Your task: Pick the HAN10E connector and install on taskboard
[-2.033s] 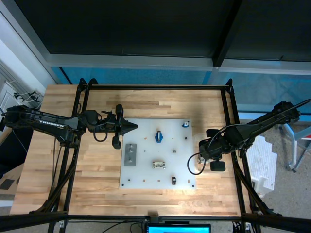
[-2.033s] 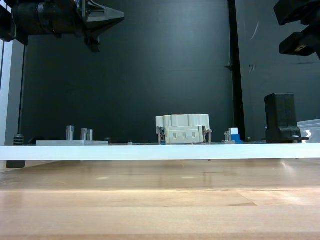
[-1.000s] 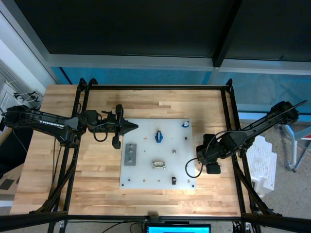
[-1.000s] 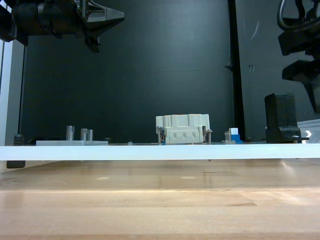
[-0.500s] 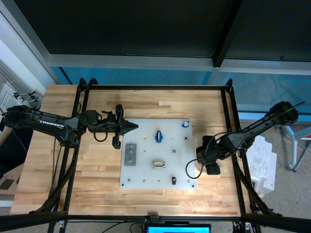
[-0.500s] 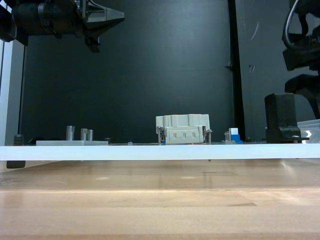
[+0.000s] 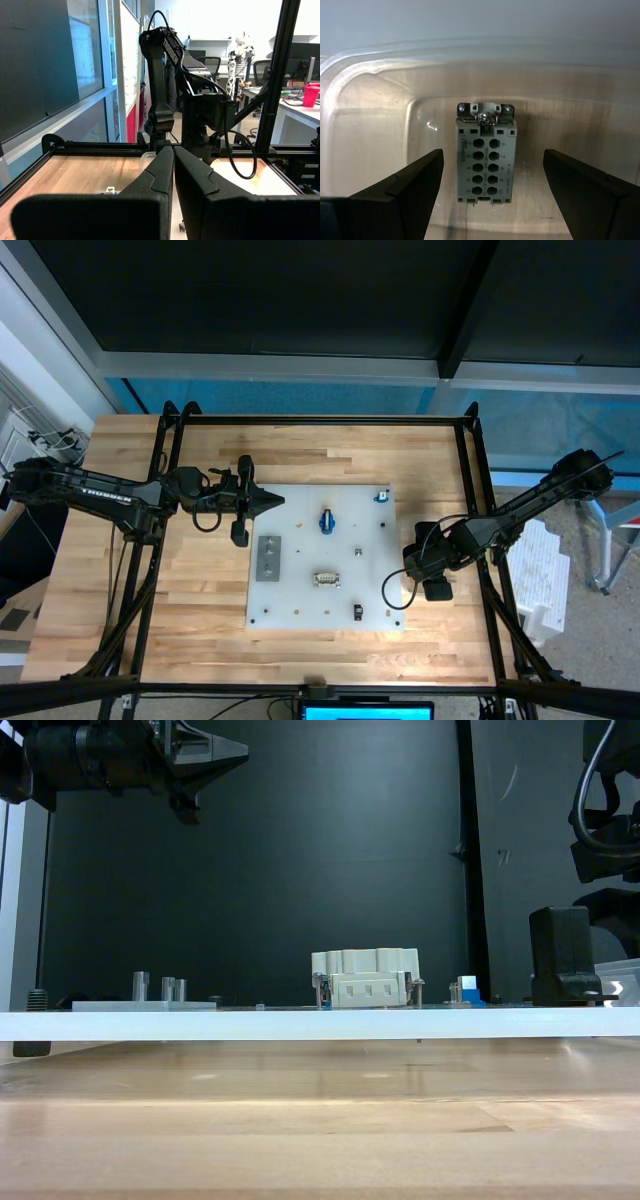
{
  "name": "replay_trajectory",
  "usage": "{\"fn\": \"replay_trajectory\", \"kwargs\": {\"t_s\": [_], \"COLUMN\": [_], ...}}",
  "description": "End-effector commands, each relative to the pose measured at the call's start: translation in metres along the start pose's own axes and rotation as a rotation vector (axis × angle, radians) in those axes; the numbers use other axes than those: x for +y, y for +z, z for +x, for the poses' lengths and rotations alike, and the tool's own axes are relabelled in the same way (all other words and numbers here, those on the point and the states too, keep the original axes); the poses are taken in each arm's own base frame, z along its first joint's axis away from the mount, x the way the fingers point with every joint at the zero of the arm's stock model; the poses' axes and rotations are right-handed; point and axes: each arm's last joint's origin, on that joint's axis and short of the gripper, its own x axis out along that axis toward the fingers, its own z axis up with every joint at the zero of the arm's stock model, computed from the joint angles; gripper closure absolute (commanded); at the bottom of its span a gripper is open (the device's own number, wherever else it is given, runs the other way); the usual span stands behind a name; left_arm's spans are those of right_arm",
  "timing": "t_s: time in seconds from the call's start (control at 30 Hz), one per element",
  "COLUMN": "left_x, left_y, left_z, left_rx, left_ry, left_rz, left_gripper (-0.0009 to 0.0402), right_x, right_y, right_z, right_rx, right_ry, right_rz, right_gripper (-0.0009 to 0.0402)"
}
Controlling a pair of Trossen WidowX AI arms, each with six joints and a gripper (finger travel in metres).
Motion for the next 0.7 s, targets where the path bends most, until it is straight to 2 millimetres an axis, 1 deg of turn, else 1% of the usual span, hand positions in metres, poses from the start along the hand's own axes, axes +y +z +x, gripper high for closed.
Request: {"fn": "replay_trajectory", "kwargs": {"t_s": [0.03, 0.37, 0.47, 0.7], "left_x": [0.0000, 0.0000, 0.0001, 0.0000], "left_y": [0.0000, 0.0000, 0.0000, 0.0000], "left_z": [0.0001, 0.0001, 0.0001, 0.0001], "left_rx": [0.000, 0.000, 0.000, 0.000], "left_ry": [0.000, 0.000, 0.000, 0.000], "left_rz": [0.000, 0.000, 0.000, 0.000], "left_gripper": [0.0392, 0.0392, 0.0392, 0.0392], "right_x": [0.0000, 0.0005, 0.0005, 0.0009], "right_y": [-0.0006, -0.0005, -0.0006, -0.0008], "right_z": [0.0021, 0.0078, 0.0079, 0.0079], "right_rx": [-0.007, -0.006, -0.006, 0.001], "right_ry": [0.002, 0.003, 0.003, 0.019], "right_rz": [0.001, -0.019, -0.026, -0.026], "right_gripper": [0.0125, 0.0152, 0.0173, 0.0241]}}
